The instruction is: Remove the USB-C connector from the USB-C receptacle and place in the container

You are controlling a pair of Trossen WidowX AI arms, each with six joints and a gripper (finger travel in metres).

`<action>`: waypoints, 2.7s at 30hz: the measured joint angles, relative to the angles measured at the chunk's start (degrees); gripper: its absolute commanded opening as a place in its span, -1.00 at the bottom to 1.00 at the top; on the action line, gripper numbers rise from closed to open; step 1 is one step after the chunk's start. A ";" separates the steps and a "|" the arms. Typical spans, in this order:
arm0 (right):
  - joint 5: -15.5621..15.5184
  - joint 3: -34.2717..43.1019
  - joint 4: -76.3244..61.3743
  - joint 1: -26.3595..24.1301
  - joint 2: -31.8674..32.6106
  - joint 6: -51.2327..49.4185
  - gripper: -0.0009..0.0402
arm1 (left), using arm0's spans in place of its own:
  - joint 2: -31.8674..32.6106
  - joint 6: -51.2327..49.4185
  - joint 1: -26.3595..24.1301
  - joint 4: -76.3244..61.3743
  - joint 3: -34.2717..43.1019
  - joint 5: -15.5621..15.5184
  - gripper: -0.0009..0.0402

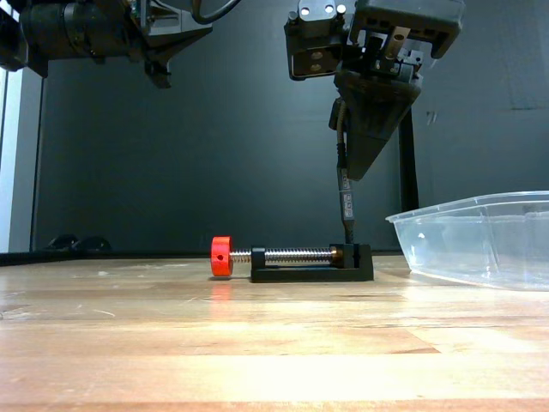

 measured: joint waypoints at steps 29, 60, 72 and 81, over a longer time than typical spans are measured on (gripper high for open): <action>2.97 -0.55 -12.26 0.00 -13.62 -2.49 -0.96 | 0.00 0.00 0.00 0.02 0.02 0.00 -0.96; 2.93 0.74 -10.14 -0.39 -10.47 -6.51 -0.15 | 0.00 0.00 0.00 0.02 0.00 0.00 -0.96; 2.40 0.74 -6.84 -2.03 -4.28 -8.41 -0.12 | 0.00 -0.02 0.00 0.00 0.00 0.00 -0.96; 2.36 0.76 -4.09 -2.43 -1.01 -9.01 -0.13 | 0.00 -0.02 0.00 0.02 0.02 -0.02 -0.96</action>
